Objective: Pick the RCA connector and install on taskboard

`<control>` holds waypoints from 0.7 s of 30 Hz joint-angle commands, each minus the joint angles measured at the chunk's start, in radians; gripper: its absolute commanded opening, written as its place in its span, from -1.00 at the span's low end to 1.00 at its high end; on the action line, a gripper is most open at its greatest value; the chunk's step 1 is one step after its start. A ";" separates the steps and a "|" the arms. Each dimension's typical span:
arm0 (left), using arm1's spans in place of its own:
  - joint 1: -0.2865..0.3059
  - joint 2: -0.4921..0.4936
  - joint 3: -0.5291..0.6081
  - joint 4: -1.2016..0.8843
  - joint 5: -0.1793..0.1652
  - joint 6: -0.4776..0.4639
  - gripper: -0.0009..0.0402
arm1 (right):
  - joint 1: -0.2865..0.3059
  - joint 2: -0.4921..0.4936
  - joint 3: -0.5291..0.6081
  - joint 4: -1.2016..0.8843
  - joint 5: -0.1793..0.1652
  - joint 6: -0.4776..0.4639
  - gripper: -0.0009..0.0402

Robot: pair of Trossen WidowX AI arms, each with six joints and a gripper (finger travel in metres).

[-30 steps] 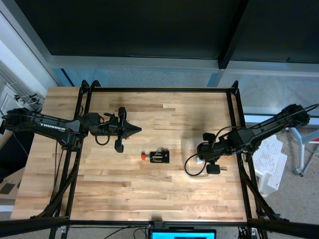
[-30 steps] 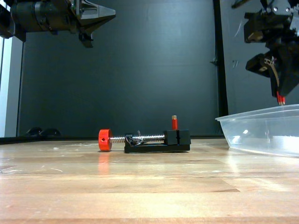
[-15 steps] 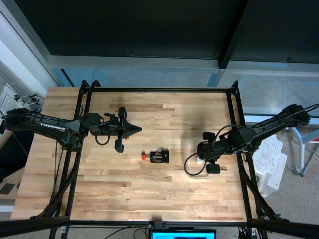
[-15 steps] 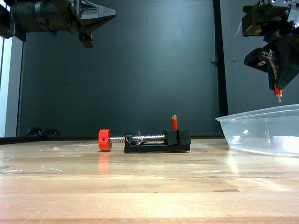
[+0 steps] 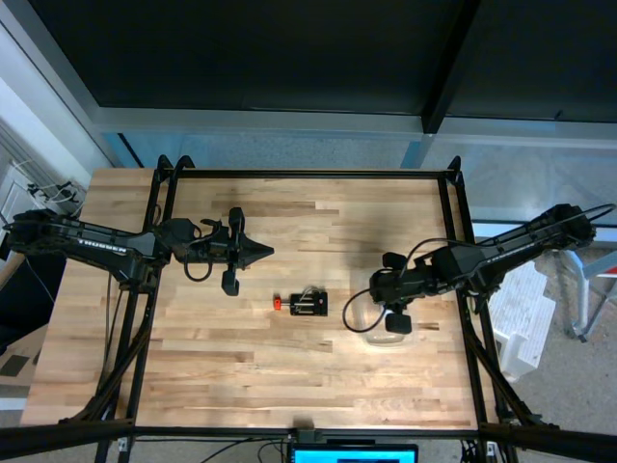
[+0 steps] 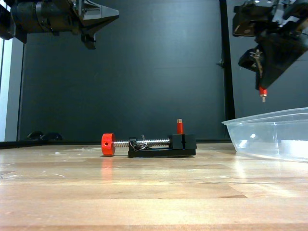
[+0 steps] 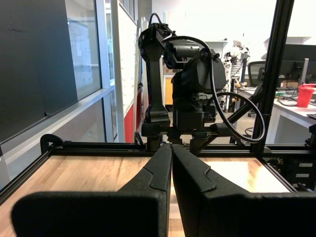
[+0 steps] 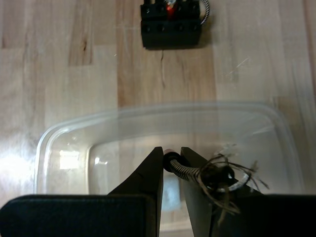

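The taskboard [image 5: 308, 305] is a small black block with a red knob at its left end [image 6: 108, 144] and an upright red stub [image 6: 179, 126]; it lies mid-table, and the right wrist view shows it ahead [image 8: 171, 25]. My right gripper [image 6: 262, 91] hangs above the clear tray's left rim, shut on the RCA connector [image 6: 262, 91], whose red tip points down. Its metal spring and frayed wires show between the fingers [image 8: 197, 173]. My left gripper [image 5: 262, 251] is parked high at the back left, fingers pressed together [image 7: 171, 163], holding nothing.
A clear plastic tray [image 6: 269, 134] sits at the right, under the right gripper [image 8: 163, 128]. A black frame [image 5: 308, 175] borders the wooden table. Bare wood lies between the tray and the taskboard.
The right gripper has risen and moved left with the RCA connector, from inside the tray toward its left rim. The left arm has not moved.
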 commanded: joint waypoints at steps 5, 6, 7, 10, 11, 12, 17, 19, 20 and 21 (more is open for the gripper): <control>0.000 0.000 0.000 0.000 0.000 0.000 -0.96 | -0.029 0.080 0.069 0.002 0.001 -0.023 -0.96; 0.000 0.000 0.000 0.000 0.000 0.000 -0.96 | -0.032 0.093 0.078 0.003 0.002 -0.027 -0.96; 0.000 0.000 0.000 0.000 0.000 0.000 -0.96 | -0.036 0.106 0.089 0.003 0.001 -0.034 -0.96; 0.000 0.000 0.000 0.000 0.000 0.000 -0.96 | -0.042 0.150 0.123 0.005 0.001 -0.039 -0.96; 0.000 0.000 0.000 0.000 0.000 0.000 -0.96 | -0.043 0.163 0.136 0.006 0.001 -0.039 -0.96; 0.000 0.000 0.000 0.000 0.000 0.000 -0.96 | -0.045 0.175 0.147 0.008 0.001 -0.040 -0.96; 0.000 0.000 0.000 0.000 0.000 0.000 -0.96 | -0.061 0.242 0.201 0.020 0.001 -0.046 -0.96; 0.000 0.000 0.000 0.000 0.000 0.000 -0.96 | -0.066 0.267 0.224 0.022 0.006 -0.055 -0.96; 0.000 0.000 0.000 0.000 0.000 0.000 -0.96 | -0.067 0.279 0.234 0.024 0.008 -0.060 -0.96; 0.000 0.000 0.000 0.000 0.000 0.000 -0.96 | -0.069 0.288 0.243 0.026 0.008 -0.066 -0.96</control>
